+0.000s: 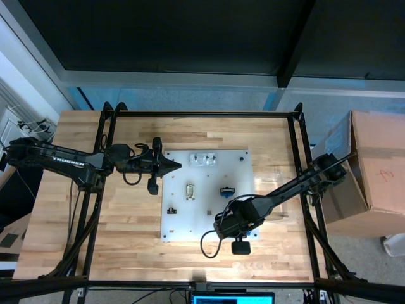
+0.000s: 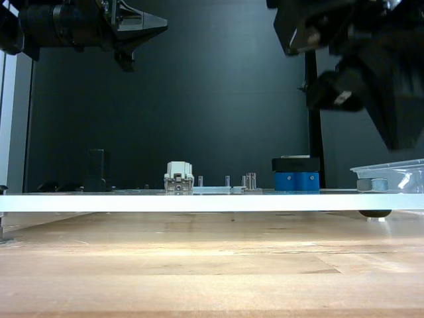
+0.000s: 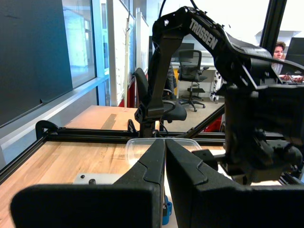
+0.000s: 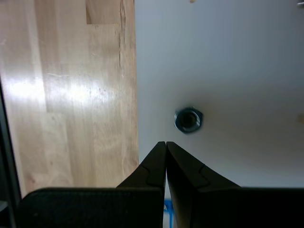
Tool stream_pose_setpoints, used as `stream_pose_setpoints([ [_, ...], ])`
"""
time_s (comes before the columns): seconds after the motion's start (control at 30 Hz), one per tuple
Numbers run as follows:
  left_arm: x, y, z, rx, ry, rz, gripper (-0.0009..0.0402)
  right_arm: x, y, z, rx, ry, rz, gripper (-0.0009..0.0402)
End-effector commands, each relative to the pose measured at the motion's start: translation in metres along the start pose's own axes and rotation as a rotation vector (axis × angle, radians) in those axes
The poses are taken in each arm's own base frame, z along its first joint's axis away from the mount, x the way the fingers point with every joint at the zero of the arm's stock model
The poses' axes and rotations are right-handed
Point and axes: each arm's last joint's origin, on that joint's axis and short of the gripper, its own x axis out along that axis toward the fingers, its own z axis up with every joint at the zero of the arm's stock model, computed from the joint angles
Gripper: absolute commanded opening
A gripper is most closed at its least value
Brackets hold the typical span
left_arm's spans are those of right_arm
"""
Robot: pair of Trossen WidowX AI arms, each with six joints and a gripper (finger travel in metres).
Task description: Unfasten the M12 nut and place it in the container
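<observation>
A: Right gripper [image 4: 166, 142] jaws pressed together, empty. Nut [image 4: 197, 124] sits on its stud [image 4: 188, 119], just ahead of the tips, slightly off their line.
B: Left?
A: Left gripper [image 3: 165, 140] closed too, empty, high, well apart from the nut.
B: I'd open right, centre the nut between the jaws, catch two flats, unscrew. Container [image 2: 397, 171] after.

Pose: black left gripper [image 3: 165, 141], fingers together, held high and level; black right gripper [image 4: 166, 144], fingers together, empty, pointing downward.
</observation>
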Motion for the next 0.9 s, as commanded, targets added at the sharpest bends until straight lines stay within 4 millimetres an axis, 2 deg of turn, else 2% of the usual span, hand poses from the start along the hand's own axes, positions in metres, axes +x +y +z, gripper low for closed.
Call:
stream_pose_setpoints([
  [0.03, 0.000, 0.000, 0.000, 0.000, 0.000, 0.000, 0.0000, 0.011, -0.001, -0.001, -0.004, 0.009, -0.005, -0.0001],
  [0.23, 0.000, 0.000, 0.000, 0.000, 0.000, 0.000, 0.0000, 0.019, -0.002, 0.000, -0.012, 0.014, -0.019, 0.0000],
  [0.47, 0.000, 0.000, 0.000, 0.000, 0.000, 0.000, 0.0000, 0.019, -0.003, 0.001, -0.018, 0.005, -0.036, 0.0000],
  [0.5, 0.000, 0.000, 0.000, 0.000, 0.000, 0.000, 0.0000, 0.019, -0.004, 0.001, -0.021, 0.000, -0.061, 0.0000],
  [0.63, 0.000, 0.000, 0.000, 0.000, 0.000, 0.000, 0.0000, 0.008, -0.013, -0.001, 0.059, -0.071, -0.346, 0.0000],
  [0.9, 0.000, 0.000, 0.000, 0.000, 0.000, 0.000, 0.0000, -0.005, -0.011, -0.001, 0.054, -0.043, -0.277, 0.0000],
])
